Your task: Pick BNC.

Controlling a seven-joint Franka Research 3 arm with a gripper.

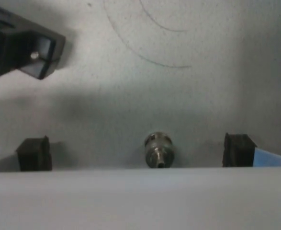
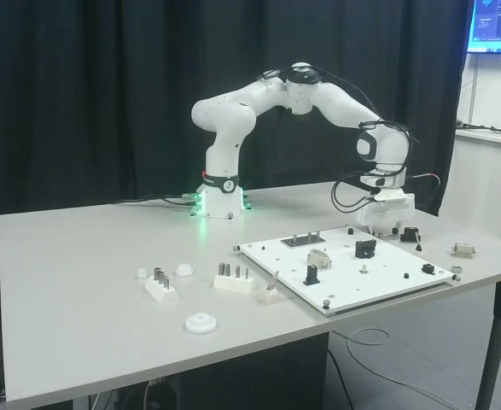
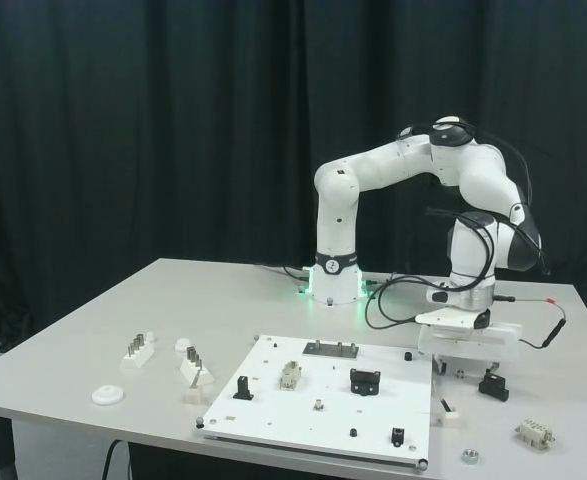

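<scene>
Grey surface point(image 2: 79, 256) under black curtains; our claw point(image 1: 138, 153) hovers low, spread wide and empty, the BNC plug point(image 1: 158, 149) lying between its fingers; we judge: approach done, now drop and close.

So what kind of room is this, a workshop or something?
Probably a robotics lab or test room. A white robot arm is bolted to a grey table, a white board carries small parts, and black curtains close off the space behind.
</scene>
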